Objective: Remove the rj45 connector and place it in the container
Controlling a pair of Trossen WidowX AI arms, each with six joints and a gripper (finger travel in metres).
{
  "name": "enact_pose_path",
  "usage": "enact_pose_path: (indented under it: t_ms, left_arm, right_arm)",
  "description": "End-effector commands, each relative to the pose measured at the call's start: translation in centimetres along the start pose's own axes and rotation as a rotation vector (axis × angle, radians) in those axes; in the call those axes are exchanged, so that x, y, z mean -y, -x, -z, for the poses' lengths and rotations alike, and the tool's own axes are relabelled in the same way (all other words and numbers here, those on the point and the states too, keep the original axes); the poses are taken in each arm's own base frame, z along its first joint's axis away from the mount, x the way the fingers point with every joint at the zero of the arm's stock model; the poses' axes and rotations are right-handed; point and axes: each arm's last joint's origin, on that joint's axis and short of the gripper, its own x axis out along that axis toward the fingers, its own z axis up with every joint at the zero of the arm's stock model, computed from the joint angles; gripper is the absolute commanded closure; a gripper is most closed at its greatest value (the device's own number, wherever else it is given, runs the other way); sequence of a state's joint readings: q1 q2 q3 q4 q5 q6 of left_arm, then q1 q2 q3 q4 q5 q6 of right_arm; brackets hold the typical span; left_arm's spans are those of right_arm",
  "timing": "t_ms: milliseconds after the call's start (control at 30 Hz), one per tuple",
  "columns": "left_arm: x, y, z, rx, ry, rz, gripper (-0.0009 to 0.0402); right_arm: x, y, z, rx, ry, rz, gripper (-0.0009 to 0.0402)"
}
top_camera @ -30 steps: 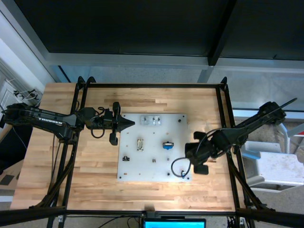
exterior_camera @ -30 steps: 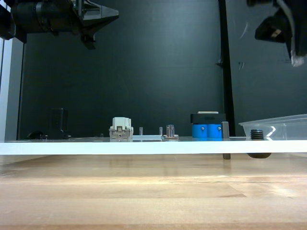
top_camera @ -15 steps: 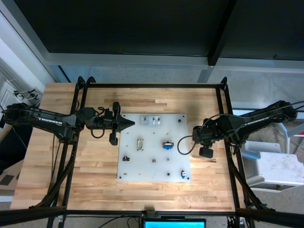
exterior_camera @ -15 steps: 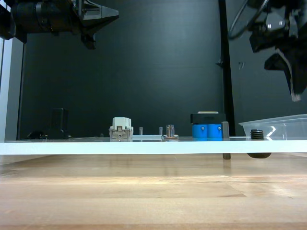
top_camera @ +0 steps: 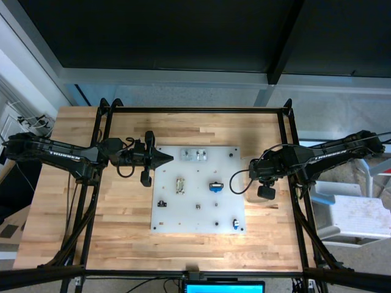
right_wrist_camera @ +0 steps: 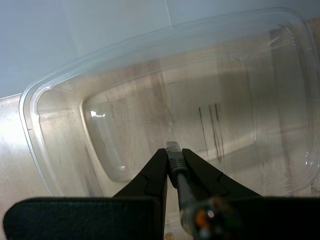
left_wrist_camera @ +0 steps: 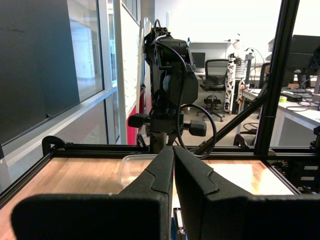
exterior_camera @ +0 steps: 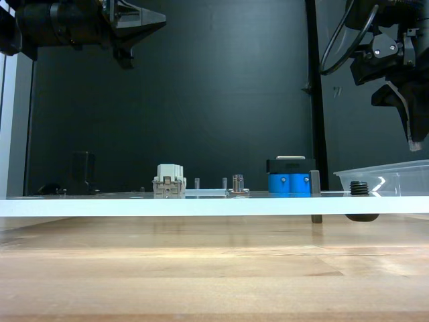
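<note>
- The right gripper (right_wrist_camera: 173,150) hangs pointing down over the container (right_wrist_camera: 240,130), with its tips above the rim and not touching it.
- Its jaws are clenched on the rj45 connector (right_wrist_camera: 177,175), a thin dark plug whose pale tip sticks out just past the fingertips.
- The connector is therefore held in the air over the inside of the container, clear of its floor.
- The container sits on the tabletop (top_camera: 122,232), just beside the right edge of the white board (top_camera: 183,213).
- The left gripper (top_camera: 165,158) hovers high over the far left edge of the board, pointing right, well apart from the container.
- Its jaws are pressed together with nothing between them.
- On the board, the blue connector (top_camera: 215,187) stands near the middle, with the beige connector (top_camera: 180,185) to its left.
- A small dark part with a touch of blue (top_camera: 235,223) sits at the board's near right corner.
</note>
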State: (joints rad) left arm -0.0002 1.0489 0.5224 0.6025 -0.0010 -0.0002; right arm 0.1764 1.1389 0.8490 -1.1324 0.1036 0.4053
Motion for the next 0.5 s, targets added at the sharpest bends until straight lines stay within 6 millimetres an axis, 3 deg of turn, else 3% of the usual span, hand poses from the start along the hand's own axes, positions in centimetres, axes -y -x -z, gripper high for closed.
enact_pose_path:
  t_ms: [33,500]
  left_arm:
    - [0.00,-0.01,-0.01,0.000,0.000,0.000,0.0392]
    - [-0.01,0.00,-0.02,0.001,0.000,0.000,0.0392]
  right_arm:
    - [-0.02,0.00,-0.01,-0.002,0.000,-0.003,0.0353]
    - [-0.04,0.00,0.05,-0.012,-0.040,-0.015,0.0199]
